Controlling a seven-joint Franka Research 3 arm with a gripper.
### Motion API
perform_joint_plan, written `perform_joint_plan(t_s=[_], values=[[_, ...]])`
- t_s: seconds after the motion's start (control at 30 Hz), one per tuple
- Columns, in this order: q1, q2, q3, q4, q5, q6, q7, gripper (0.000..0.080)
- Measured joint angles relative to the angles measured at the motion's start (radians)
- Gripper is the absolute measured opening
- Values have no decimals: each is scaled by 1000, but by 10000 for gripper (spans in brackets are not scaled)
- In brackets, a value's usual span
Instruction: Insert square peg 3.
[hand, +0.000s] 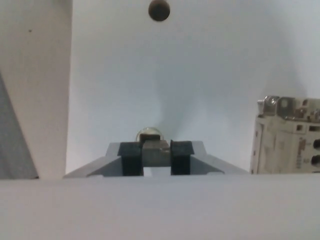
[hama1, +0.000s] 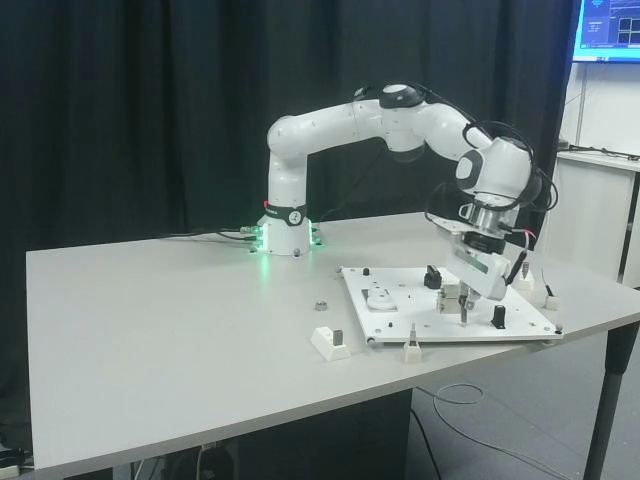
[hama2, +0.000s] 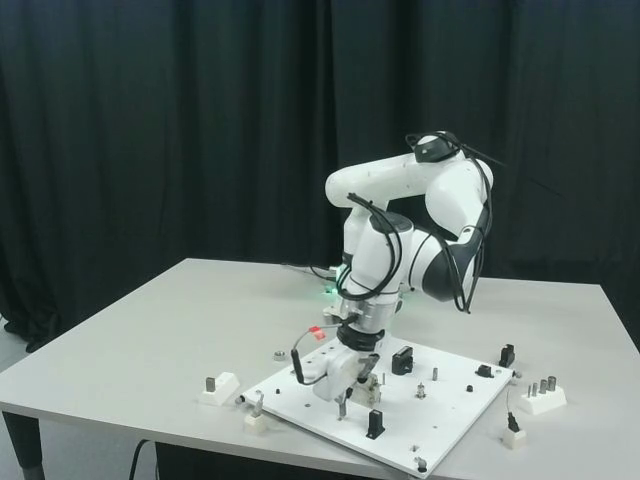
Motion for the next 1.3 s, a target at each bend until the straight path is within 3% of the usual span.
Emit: perform_joint_plan(t_s=[0.67,1.3], values=[[-15,-5,14,9,0,44,26,114],[-16,-8,16,9,0,45,36,114]])
